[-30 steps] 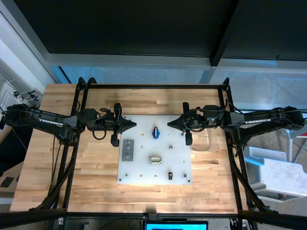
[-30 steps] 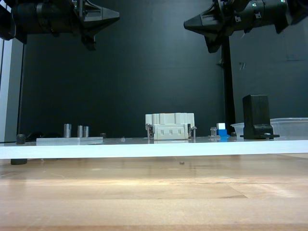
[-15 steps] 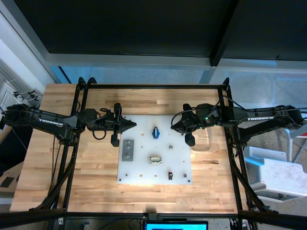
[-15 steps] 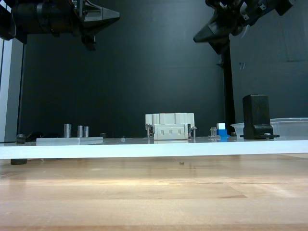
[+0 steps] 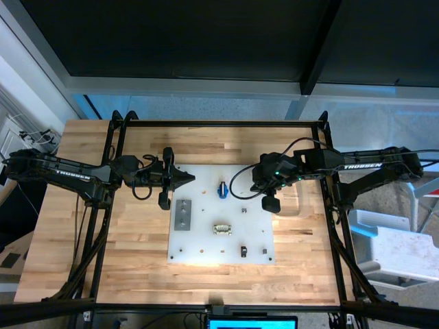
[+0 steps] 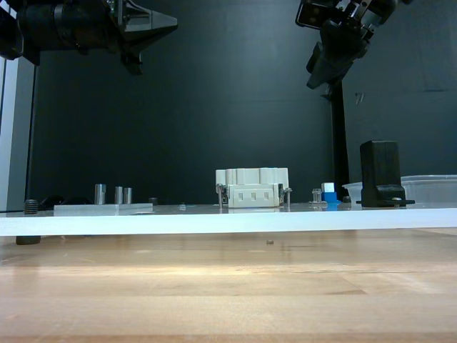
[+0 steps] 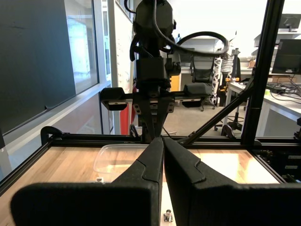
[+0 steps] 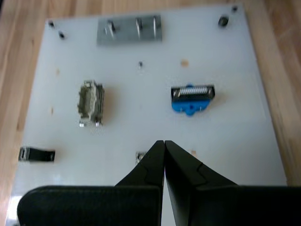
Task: Pick the 16mm bar from the taskboard and place it in the container
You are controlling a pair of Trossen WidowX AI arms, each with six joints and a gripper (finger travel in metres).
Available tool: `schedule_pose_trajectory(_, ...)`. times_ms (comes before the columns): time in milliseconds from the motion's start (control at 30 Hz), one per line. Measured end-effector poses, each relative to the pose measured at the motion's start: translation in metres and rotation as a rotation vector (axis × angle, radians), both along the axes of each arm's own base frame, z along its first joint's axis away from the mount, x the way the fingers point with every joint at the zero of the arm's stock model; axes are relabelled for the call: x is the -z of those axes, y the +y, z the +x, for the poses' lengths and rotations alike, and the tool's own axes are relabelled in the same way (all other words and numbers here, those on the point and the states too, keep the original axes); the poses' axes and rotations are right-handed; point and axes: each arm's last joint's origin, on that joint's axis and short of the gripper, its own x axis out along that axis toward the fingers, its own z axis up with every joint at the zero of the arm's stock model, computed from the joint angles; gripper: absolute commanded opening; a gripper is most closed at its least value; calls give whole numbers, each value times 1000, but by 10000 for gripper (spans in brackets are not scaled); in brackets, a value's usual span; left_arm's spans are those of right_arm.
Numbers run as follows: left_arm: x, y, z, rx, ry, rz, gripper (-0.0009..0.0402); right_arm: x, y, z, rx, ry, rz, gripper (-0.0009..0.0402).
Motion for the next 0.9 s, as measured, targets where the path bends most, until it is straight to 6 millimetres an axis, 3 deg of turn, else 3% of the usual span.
schedule_pose_trajectory(600,0,0,0,0,0,0,0,7,25,15,-26,336,-36,0)
schedule_pose_trajectory(900,0,0,0,0,1,0,0,3,38,24,-27,368,-32,0)
